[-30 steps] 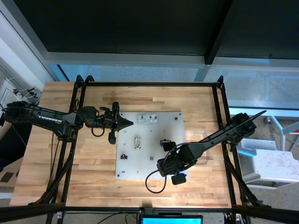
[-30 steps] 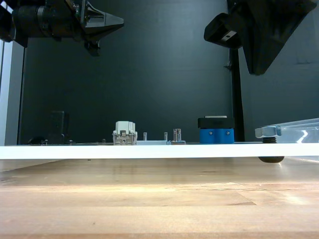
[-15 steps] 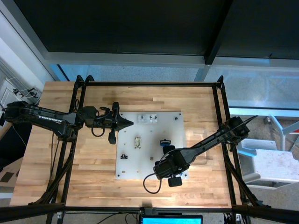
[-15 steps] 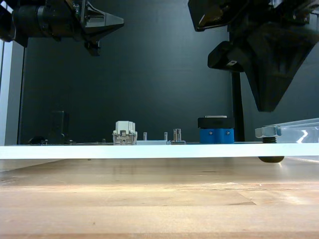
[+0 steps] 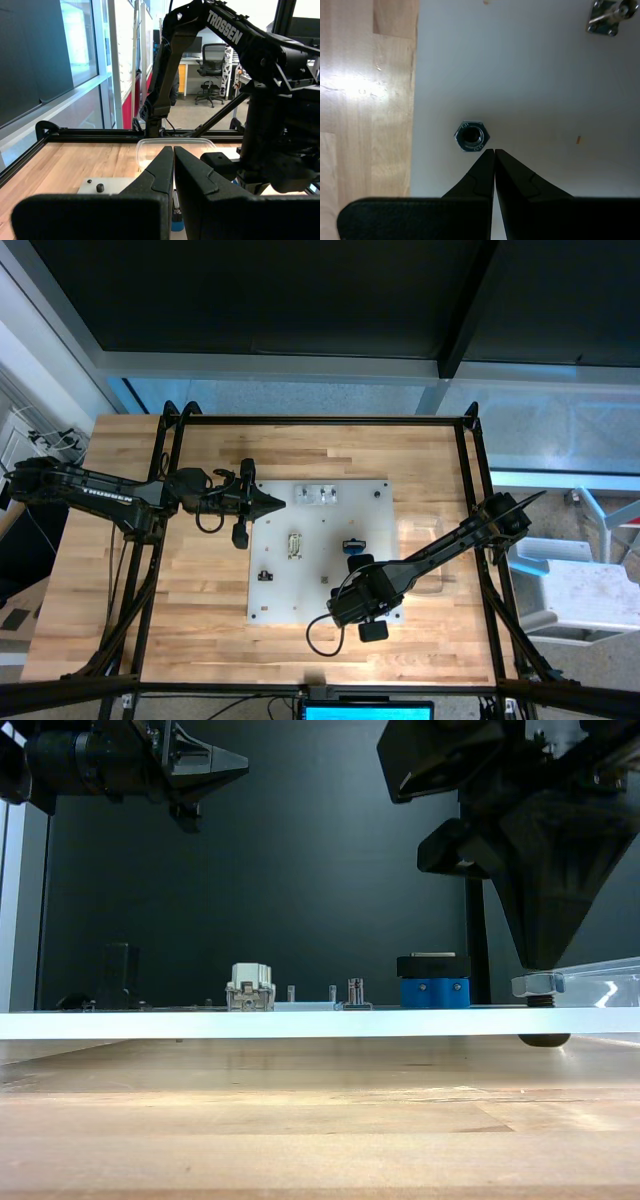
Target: Pick the M12 fastener and fasten on the M12 threads
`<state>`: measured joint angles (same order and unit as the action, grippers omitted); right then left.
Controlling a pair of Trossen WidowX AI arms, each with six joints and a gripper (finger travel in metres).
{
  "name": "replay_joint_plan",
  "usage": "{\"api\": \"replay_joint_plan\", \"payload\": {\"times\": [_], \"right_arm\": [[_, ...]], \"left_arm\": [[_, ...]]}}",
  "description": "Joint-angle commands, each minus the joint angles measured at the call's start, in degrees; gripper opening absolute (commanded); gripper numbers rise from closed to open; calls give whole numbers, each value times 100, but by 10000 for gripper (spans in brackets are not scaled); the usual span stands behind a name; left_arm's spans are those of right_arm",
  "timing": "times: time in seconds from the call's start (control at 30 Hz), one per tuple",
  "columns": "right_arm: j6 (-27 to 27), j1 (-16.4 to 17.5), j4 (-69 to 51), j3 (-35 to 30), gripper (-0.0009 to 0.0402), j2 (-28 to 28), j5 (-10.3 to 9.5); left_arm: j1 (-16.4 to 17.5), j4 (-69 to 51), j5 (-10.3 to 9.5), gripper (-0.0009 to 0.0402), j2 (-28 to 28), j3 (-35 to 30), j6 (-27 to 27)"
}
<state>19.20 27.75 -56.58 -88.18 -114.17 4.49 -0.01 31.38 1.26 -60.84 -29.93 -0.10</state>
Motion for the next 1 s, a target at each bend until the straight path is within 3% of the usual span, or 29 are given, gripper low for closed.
{"api": "replay_joint_plan", "payload": {"times": [0.03,0.17,0.23,0.27,0.37,0.4,0.53,0.73,0.87,1.0], "right_arm": [[2,0,149,114,0,0,-9],[2,0,181,116,0,2,-13],[-7,-2,190,116,0,2,-181],[-20,-2,203,116,0,2,-413],[-195,0,210,94,0,17,-1484],[-192,0,208,94,0,35,-1659],[-216,-2,155,94,0,72,-1458],[-109,-11,-57,94,0,129,-531],[-122,-44,-37,96,0,146,-245],[-195,-74,162,116,0,120,-192]], "left_arm": [[0,0,0,0,-2,-2,0],[0,0,2,0,-2,-2,0],[2,-2,0,0,-2,-2,0],[0,0,2,0,-2,-2,0],[0,-2,0,0,-2,-2,0],[0,0,0,0,-2,-2,0],[0,-2,0,0,-2,-2,0],[0,0,0,0,-2,-2,0],[0,-2,0,0,-2,-2,0],[2,2,0,0,-2,-2,0]]}}
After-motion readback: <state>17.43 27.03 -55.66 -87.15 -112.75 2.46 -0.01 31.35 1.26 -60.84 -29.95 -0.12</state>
